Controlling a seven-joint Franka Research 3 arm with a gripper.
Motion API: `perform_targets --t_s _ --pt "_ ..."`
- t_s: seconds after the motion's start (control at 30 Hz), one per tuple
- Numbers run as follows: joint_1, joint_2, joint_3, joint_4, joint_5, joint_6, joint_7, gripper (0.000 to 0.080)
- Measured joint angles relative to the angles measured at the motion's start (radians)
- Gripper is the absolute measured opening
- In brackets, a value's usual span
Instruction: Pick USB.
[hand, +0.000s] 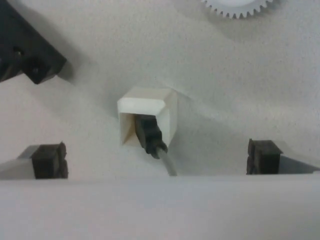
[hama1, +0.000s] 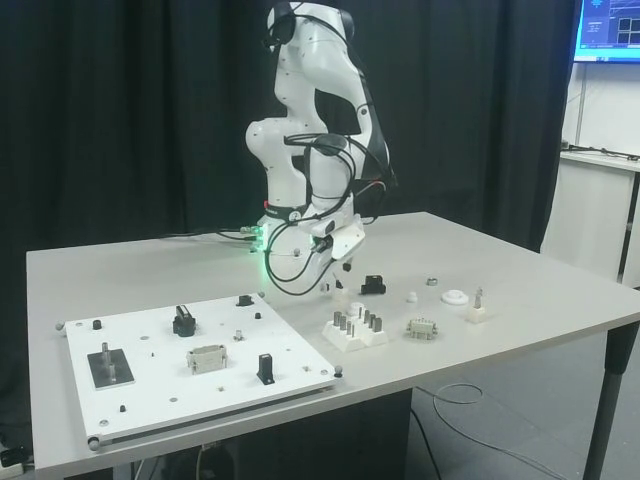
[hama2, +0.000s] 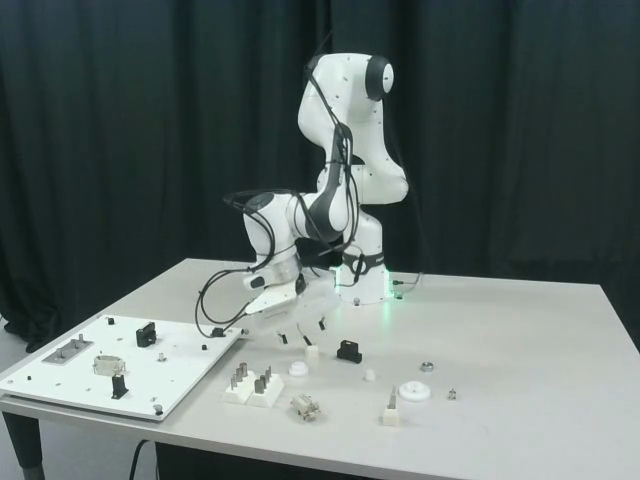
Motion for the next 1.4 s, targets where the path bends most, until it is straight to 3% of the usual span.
perform_targets --t_s 0.2,0.23,0.5,0.53,0.7,0.73,0.9,0.93,1.1,1.4 --pt "0.004 0.012 0.000 0.000 0.000 0.006 -0.003 0.0800" --pt "0.005 0.014 0.000 0.000 0.000 0.006 -0.003 0.0688" --pt "0.006 0.022 0.000 0.000 0.001 0.007 -0.003 0.0688" --pt "0.006 0.022 0.000 0.000 0.002 0.007 -0.003 0.0362" --pt "0.007 0.025 0.000 0.000 0.008 0.007 -0.003 0.0362" --pt "0.007 0.026 0.000 0.000 0.009 0.007 -0.003 0.0200" --pt "0.007 0.023 -0.001 0.000 0.013 0.004 -0.003 0.0200" --pt "0.007 0.022 -0.001 0.001 0.013 0.003 -0.003 0.0071" --pt "0.007 0.011 -0.005 0.005 0.013 -0.024 -0.003 0.0071" --pt "0.007 -0.040 -0.031 0.019 -0.002 -0.119 -0.001 0.0072"
